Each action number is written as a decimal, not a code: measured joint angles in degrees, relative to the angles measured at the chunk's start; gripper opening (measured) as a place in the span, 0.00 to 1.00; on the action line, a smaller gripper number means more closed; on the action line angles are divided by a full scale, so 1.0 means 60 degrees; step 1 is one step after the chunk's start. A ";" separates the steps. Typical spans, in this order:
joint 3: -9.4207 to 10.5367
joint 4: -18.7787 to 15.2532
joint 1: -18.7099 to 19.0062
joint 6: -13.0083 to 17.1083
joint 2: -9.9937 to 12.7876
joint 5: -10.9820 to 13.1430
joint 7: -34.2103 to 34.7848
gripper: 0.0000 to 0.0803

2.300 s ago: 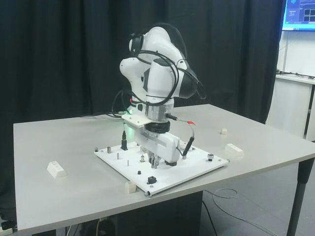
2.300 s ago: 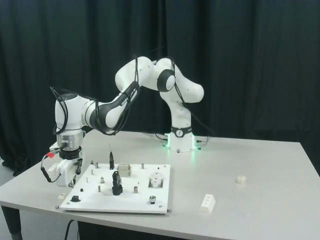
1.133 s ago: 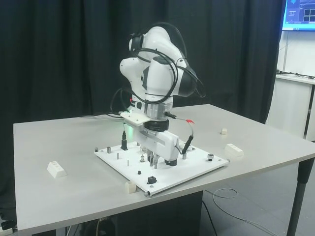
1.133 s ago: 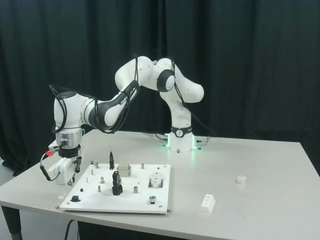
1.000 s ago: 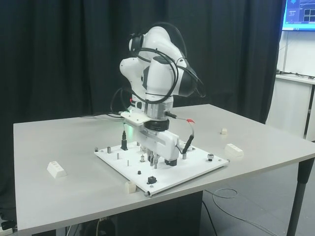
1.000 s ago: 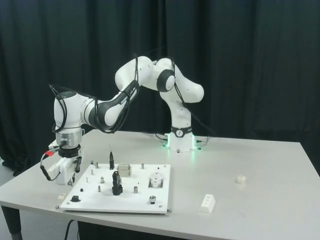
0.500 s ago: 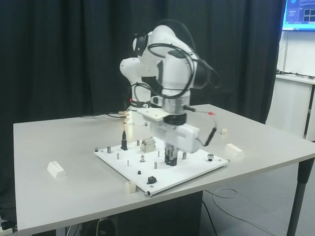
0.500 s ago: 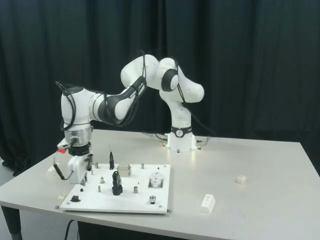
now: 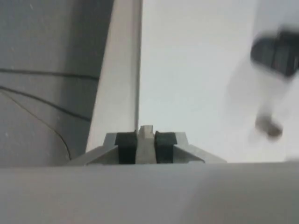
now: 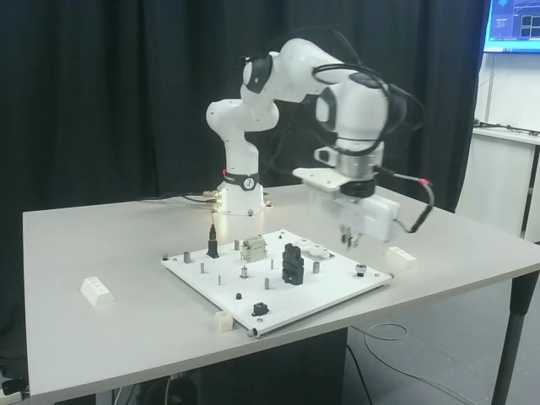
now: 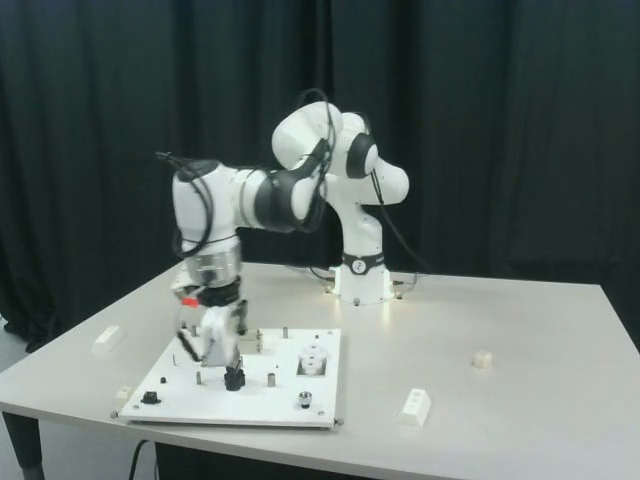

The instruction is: Place Ethernet.

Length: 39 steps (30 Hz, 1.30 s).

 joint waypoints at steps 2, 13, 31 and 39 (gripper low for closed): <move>-0.0001 0.0000 0.0211 -0.0206 -0.0051 0.0021 0.0227 0.10; 0.0000 -0.0010 0.1418 -0.1341 -0.0229 0.0035 0.1614 0.10; 0.0001 -0.0501 0.3017 -0.2508 -0.0449 0.0004 0.3167 0.10; 0.0001 -0.1415 0.3563 -0.2459 -0.0807 -0.0288 0.3482 0.10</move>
